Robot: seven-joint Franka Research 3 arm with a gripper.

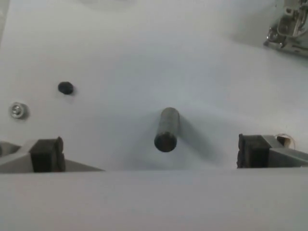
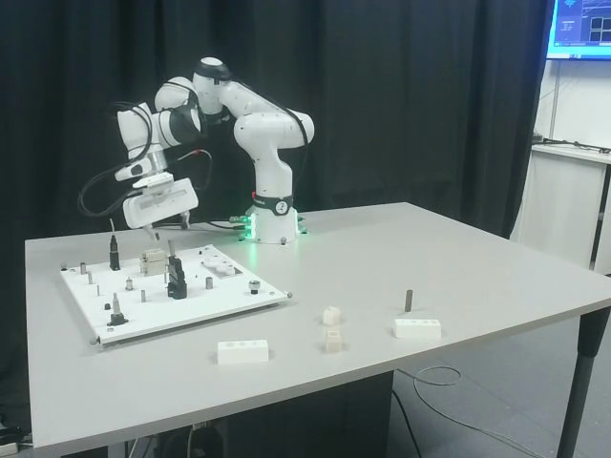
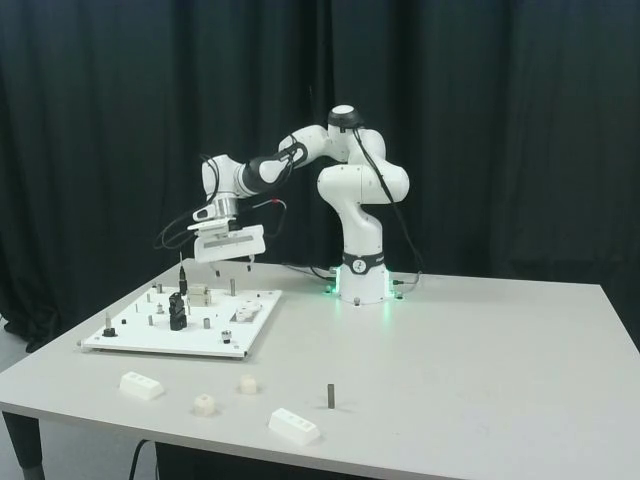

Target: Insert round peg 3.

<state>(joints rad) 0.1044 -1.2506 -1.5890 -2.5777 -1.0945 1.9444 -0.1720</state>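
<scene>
Gripper: wide open and empty, its two black pads well apart on either side of the peg, hanging above the white board.
Arm: reaches out from its base over the far side of the board, with the wrist tipped downward.
Peg: a short dark round pin standing upright on the board, between the two pads but below them; nothing is touching it.
Peg in the room views: too small to pick out with certainty among the several posts on the board.
How it should handle: judging by its look, it is a stiff metal cylinder, light, not fragile, with a smooth curved side that could slip or roll in a loose grip.
Where to grip: on the upper part of the shaft, pads square across the round side, leaving the lower end free for going into a hole.
Risk: an off-centre close could tip the pin over or hold it crooked, which would make insertion jam.
Nearby on the board: a small black knob, a shiny screw head and a metal clamp, all well clear of the pin.
Elsewhere: another dark pin stands alone on the grey table, beside a white block.
</scene>
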